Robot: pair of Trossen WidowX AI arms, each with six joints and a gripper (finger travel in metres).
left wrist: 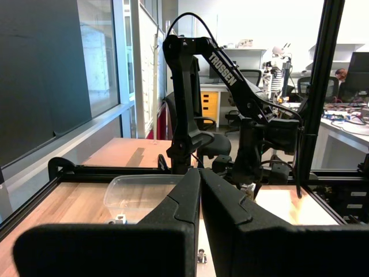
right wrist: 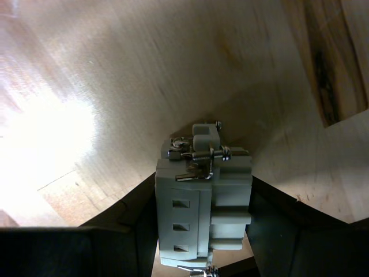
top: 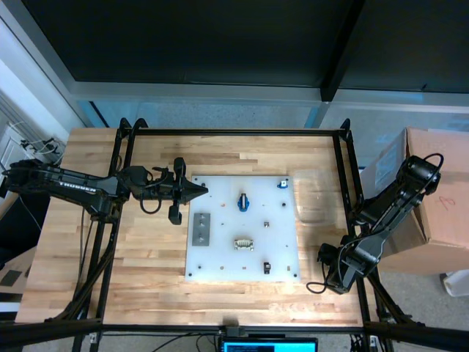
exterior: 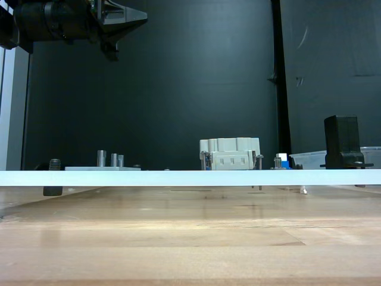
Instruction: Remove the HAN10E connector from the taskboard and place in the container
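Note:
A grey HAN10E connector (right wrist: 203, 208) sits clamped between the fingers of my right gripper (right wrist: 202, 222), which is shut on it just above bare wood. In the high view that right gripper (top: 330, 273) hangs off the white taskboard (top: 220, 260), near the table's front right corner. A similar beige connector housing (top: 244, 243) stands upright on the board, also seen in the low view (exterior: 230, 155). My left gripper (top: 196, 190) is shut on nothing, raised over the board's far left edge (exterior: 134, 16). The clear plastic container (top: 311, 196) rests right of the board.
On the board are a blue part (top: 242, 202), a grey block with pegs (top: 200, 229) and a small black piece (top: 268, 267). A black frame (top: 344, 176) rings the table. A cardboard box (top: 436, 205) stands beyond the right edge.

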